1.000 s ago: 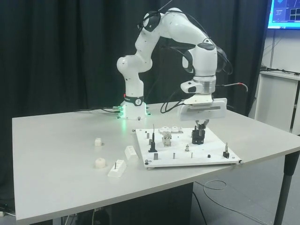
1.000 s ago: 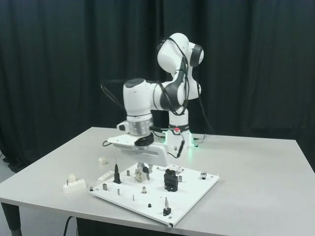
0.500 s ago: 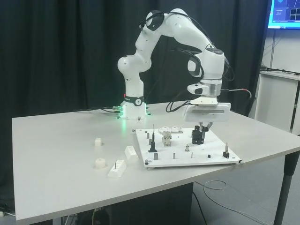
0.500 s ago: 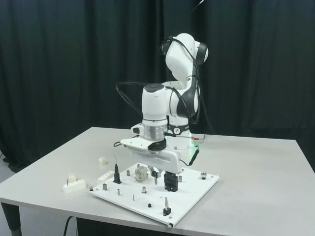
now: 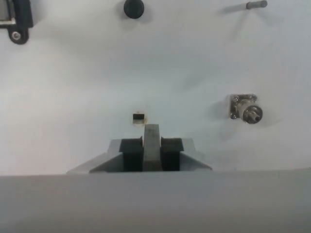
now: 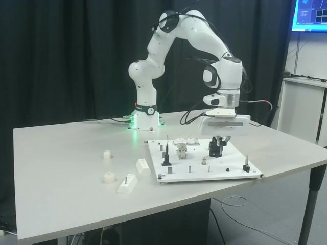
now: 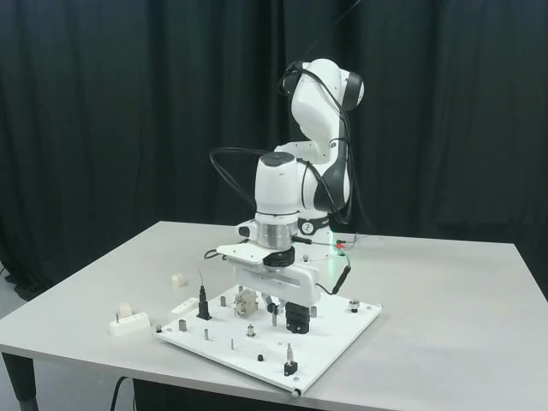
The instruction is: Insert square peg 2.
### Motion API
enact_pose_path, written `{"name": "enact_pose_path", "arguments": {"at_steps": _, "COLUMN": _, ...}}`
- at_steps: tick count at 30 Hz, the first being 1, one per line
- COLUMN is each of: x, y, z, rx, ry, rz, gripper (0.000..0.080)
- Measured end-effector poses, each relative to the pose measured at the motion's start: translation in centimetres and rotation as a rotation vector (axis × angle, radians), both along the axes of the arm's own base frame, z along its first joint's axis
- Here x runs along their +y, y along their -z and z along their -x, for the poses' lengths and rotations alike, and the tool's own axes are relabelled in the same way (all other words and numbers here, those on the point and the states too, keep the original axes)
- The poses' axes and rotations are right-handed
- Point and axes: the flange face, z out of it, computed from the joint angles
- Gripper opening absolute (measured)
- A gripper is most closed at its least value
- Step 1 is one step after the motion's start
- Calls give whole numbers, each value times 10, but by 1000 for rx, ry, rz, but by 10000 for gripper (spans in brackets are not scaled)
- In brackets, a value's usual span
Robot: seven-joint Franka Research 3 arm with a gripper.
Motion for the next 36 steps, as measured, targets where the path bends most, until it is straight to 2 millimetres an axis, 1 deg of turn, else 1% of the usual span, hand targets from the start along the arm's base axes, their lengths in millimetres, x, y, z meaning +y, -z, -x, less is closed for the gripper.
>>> {"name": "enact_pose_path", "arguments": {"at_steps": 14, "x": 6, "y": 15, "z": 10, "rx": -26, "ry": 3, "rz": -2, "gripper": 74}}
{"name": "enact_pose_path", "arguments": {"at_steps": 36, "x": 13, "y": 27, "z": 19, "rx": -61, "ry": -3, "rz": -3, "gripper": 74}}
